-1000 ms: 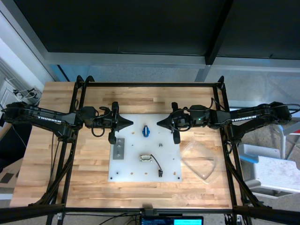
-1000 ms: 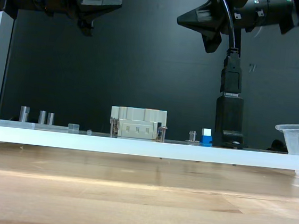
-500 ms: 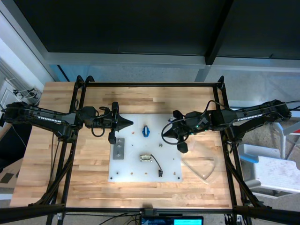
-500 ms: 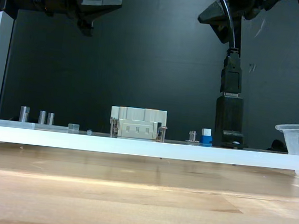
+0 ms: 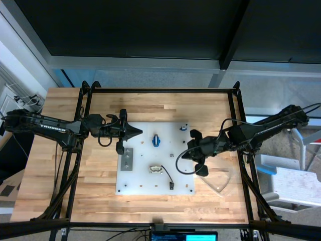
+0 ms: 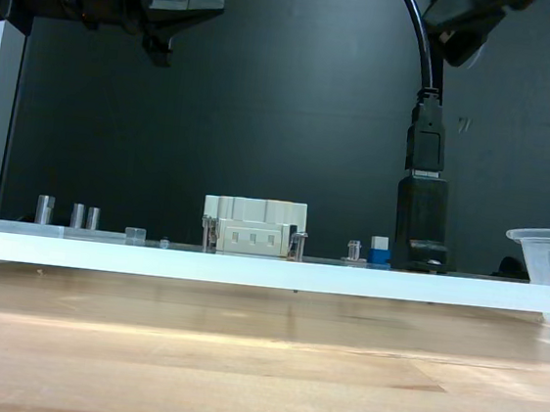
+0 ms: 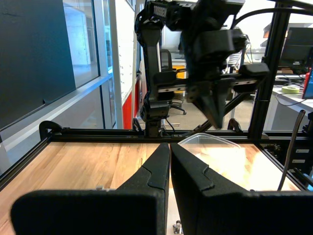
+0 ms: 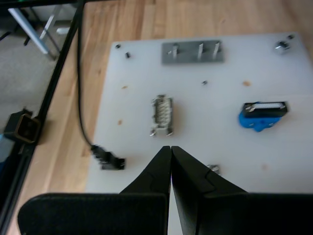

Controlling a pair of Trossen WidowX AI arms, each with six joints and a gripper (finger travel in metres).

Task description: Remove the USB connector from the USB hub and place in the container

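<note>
Fingers of the right gripper (image 5: 179, 156) are pressed together on nothing; it hangs high over the right half of the white board (image 5: 143, 183), well above the USB connector (image 5: 168, 177). The connector's plug stands upright in the black USB hub (image 6: 421, 221) near the board's near-right corner, its thin cable arching upward. The clear container (image 5: 224, 176) lies on the table (image 5: 75, 191) just beside the board's right edge. The left gripper (image 5: 139, 131), fingers likewise together, hovers over the board's far-left edge.
</note>
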